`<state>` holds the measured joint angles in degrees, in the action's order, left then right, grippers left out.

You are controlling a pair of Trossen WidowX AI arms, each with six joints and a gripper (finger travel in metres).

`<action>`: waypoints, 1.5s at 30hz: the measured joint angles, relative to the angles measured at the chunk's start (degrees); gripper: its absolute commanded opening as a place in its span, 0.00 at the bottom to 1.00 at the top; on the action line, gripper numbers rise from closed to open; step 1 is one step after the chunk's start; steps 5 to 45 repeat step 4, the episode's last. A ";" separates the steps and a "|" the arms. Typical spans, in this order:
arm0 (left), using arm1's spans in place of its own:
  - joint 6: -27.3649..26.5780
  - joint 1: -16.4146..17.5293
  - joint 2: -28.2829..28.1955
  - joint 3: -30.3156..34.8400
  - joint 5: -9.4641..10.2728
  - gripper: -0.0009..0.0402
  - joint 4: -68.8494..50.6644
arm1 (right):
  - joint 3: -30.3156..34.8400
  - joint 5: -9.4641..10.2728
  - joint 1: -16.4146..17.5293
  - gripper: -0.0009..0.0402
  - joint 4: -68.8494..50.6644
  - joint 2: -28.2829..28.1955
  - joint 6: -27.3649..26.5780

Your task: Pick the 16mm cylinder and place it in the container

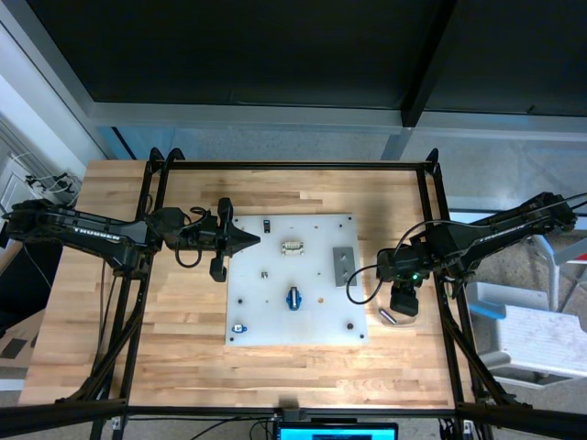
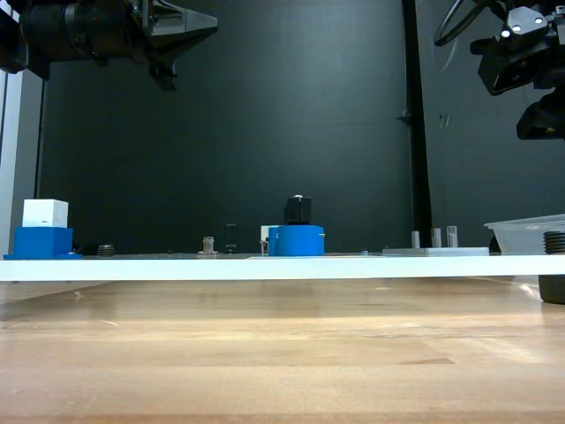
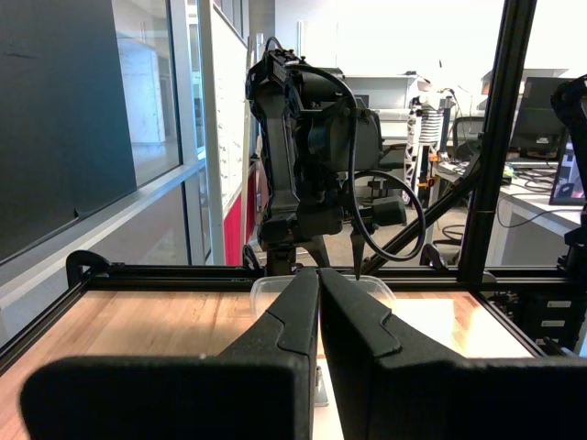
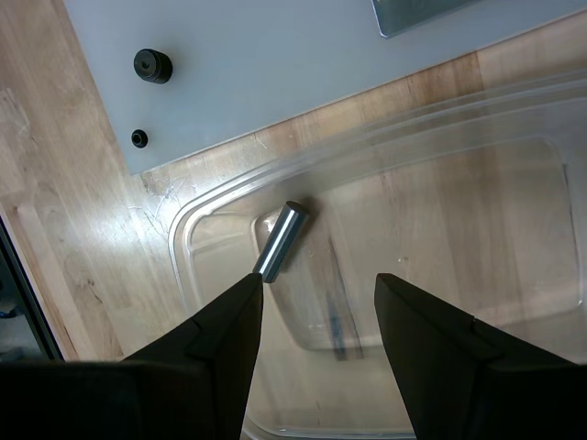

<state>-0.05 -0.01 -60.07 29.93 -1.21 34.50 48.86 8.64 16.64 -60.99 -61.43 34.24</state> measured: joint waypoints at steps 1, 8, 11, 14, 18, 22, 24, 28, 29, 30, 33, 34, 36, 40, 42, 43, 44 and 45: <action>0.00 0.00 0.00 0.00 -0.02 0.02 0.00 | 0.00 0.00 0.00 0.43 -0.02 0.00 0.00; 0.02 0.00 0.00 0.02 -0.02 0.02 0.00 | 0.00 0.00 0.00 0.43 0.00 0.00 0.00; 0.02 0.00 0.00 0.02 -0.02 0.02 0.00 | 0.00 0.00 0.00 0.43 0.00 0.00 0.00; 0.02 0.00 0.00 0.02 -0.02 0.02 0.00 | 0.00 0.00 0.00 0.43 0.00 0.00 0.00; 0.02 0.00 0.00 0.02 -0.02 0.02 0.00 | 0.00 0.00 0.00 0.43 0.00 0.00 0.00; 0.02 0.00 0.00 0.02 -0.02 0.02 0.00 | 0.00 0.00 0.00 0.43 0.00 0.00 0.00; 0.02 0.00 0.00 0.02 -0.02 0.02 0.00 | 0.00 0.00 0.00 0.43 0.00 0.00 0.00; 0.02 0.00 0.00 0.02 -0.02 0.02 0.00 | 0.00 0.00 0.00 0.43 0.00 0.00 0.00; 0.02 0.00 0.00 0.02 -0.02 0.02 0.00 | 0.00 0.00 0.00 0.43 0.00 0.00 0.00; 0.02 0.00 0.00 0.02 -0.02 0.02 0.00 | 0.00 0.00 0.00 0.43 0.00 0.00 0.00; 0.02 0.00 0.00 0.02 -0.02 0.02 0.00 | 0.00 0.00 0.00 0.43 0.00 0.00 0.00; 0.02 0.00 0.00 0.02 -0.02 0.02 0.00 | 0.00 0.00 0.00 0.43 0.00 0.00 0.00; 0.02 0.00 0.00 0.02 -0.02 0.02 0.00 | 0.00 0.00 0.00 0.43 0.00 0.00 0.00; 0.02 0.00 0.00 0.02 -0.02 0.02 0.00 | 0.00 0.00 0.00 0.43 0.00 0.00 0.00; 0.02 0.00 0.00 0.02 -0.02 0.02 0.00 | 0.00 0.00 0.00 0.43 0.00 0.00 0.00; 0.02 0.00 0.00 0.02 -0.02 0.02 0.00 | 0.00 0.00 0.00 0.43 0.00 0.00 0.00; 0.02 0.00 0.00 0.02 -0.02 0.02 0.00 | 0.00 0.00 0.00 0.43 0.00 0.00 0.00; 0.02 0.00 0.00 0.02 -0.02 0.02 0.00 | 0.00 0.00 0.00 0.43 0.00 0.00 0.00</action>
